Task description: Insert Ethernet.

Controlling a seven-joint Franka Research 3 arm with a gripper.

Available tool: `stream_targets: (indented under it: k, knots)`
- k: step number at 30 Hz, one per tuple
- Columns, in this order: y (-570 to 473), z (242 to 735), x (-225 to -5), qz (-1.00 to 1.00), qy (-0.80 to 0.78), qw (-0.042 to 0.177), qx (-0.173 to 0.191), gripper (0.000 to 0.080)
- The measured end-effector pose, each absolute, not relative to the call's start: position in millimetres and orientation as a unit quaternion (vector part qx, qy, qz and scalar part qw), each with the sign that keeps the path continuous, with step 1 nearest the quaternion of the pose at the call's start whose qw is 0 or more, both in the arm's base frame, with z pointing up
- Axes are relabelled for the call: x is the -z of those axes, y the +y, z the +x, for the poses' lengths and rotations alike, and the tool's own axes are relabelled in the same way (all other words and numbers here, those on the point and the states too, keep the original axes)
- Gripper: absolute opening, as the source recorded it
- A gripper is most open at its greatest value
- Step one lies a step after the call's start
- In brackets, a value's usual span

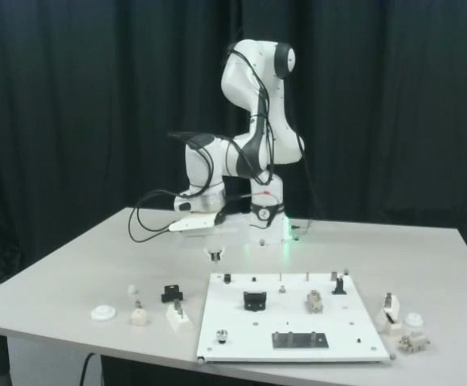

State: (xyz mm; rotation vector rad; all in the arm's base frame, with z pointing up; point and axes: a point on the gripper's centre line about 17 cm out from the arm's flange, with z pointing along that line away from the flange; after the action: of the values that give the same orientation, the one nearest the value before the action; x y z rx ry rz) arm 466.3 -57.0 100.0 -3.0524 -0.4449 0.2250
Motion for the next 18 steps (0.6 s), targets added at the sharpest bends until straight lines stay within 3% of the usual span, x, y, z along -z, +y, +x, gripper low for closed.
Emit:
stream_targets:
  k: [18]
  knots:
    - [-49.7,441.3,-84.0,-0.987,-0.146,0.027,-0.069,0.0071]
